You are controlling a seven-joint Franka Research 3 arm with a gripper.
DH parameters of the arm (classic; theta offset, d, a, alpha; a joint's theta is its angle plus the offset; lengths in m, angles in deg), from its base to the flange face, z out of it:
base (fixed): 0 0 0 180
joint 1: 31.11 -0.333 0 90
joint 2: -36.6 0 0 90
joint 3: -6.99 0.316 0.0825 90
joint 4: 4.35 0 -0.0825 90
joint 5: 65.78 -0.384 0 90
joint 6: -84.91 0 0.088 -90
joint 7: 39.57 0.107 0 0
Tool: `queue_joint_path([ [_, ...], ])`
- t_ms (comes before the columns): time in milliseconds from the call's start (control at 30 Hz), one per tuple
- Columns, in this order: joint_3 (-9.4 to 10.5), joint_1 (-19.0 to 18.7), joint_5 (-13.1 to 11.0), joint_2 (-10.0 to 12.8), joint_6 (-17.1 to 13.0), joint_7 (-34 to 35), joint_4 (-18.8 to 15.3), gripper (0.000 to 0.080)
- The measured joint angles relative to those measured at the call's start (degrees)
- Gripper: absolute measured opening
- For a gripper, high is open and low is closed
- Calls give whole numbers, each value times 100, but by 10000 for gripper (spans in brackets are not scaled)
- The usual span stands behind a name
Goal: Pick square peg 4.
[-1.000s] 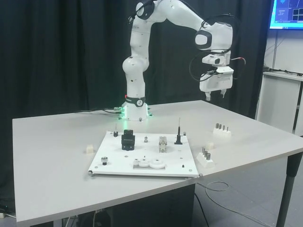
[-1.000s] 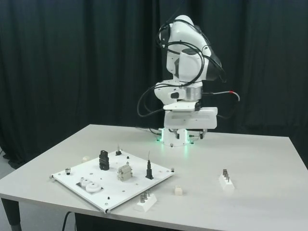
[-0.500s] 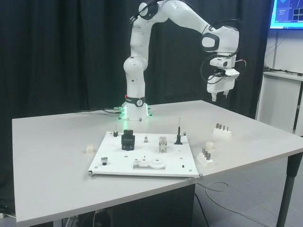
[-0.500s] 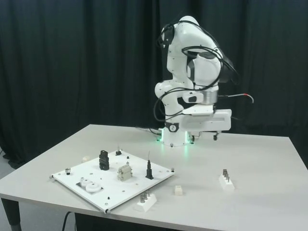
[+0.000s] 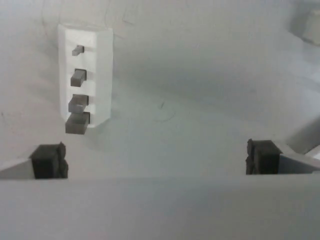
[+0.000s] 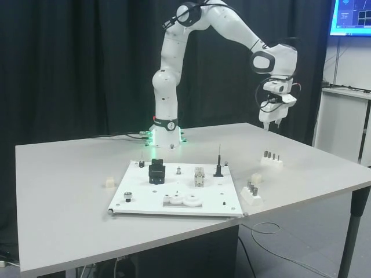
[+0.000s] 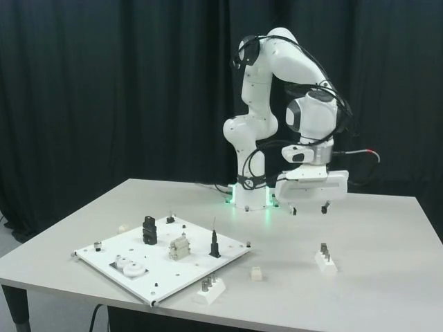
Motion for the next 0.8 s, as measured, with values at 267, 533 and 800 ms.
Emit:
queue_joint_path([
  [267, 49, -14, -119, 164, -165, 31, -158, 800],
  [533, 184, -14, -295, 269, -449, 16, -386, 800],
  [800, 434, -15, -341, 349, -756, 16, -594, 800],
])
